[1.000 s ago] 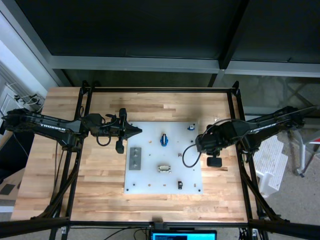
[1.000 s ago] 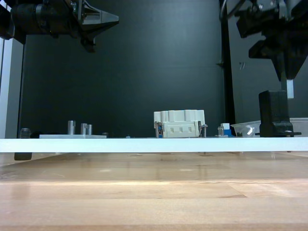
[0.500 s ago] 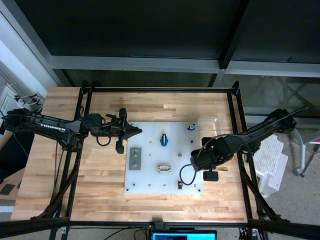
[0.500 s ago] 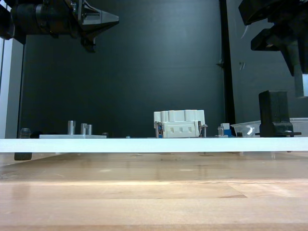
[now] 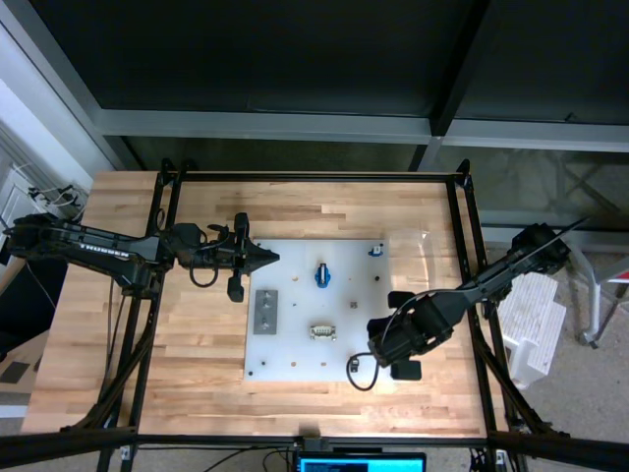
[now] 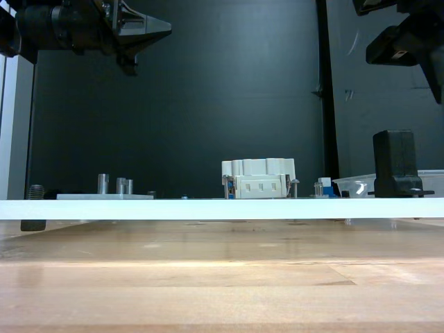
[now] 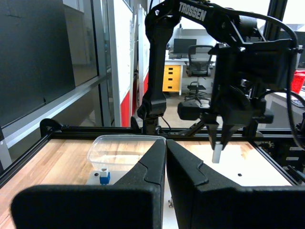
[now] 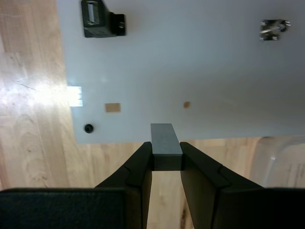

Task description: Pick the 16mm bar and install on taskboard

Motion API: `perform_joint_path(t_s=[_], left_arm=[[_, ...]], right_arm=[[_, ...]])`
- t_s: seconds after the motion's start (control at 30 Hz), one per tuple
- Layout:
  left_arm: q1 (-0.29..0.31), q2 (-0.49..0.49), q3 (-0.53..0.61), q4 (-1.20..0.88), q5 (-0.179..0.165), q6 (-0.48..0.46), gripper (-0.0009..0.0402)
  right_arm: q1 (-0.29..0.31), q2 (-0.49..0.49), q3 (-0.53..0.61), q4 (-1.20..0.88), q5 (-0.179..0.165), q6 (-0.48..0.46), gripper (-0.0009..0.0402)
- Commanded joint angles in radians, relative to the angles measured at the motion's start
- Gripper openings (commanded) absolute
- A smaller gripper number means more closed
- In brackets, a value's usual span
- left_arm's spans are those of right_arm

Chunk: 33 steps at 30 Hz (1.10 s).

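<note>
The bar [image 8: 166, 139] was a short grey piece with a square end and flat, matte faces. The right claw [image 8: 166, 160] was clamped on it, one finger pressed to each side, so that only the end stuck out past the fingertips. In the left wrist view the bar hung straight down from that claw, pale against the dark arm.

It was held in the air over the near right corner of the taskboard [image 8: 190, 62]. In the right wrist view its end lay over the strip where the white panel's edge met the wooden counter [image 8: 28, 71].

A black connector [image 8: 101, 20] stood on the board well apart from the bar, and a small metal fitting [image 8: 273, 27] sat well apart on the other side. Between them the panel was bare white, marked only by two small tan spots and a dark hole near the edge. A clear tray [image 8: 281, 157] lay on the counter just off the board.

In the low view the right claw rode high, with open air between it and the black connector.

The left claw [image 5: 267, 258] hung well apart from all this, high over the board's far left corner. Its fingers were together and pointed across the panel, and the grey metal block [image 5: 266, 312] sat nearby on the board.
</note>
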Motion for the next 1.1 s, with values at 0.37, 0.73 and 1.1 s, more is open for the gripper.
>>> perform_joint_path(t_s=[0.37,0.73,1.1], left_arm=[[0.0,0.0,0.0,0.0,0.0,0.0,0.0],[0.0,0.0,0.0,0.0,0.0,0.0,0.0],[0.0,0.0,0.0,0.0,0.0,0.0,0.0]], right_arm=[[0.061,0.065,0.021,0.036,0.001,0.072,0.0],[0.081,0.103,0.035,0.068,0.001,0.088,0.0],[0.097,0.132,0.042,0.076,0.001,0.096,0.0]])
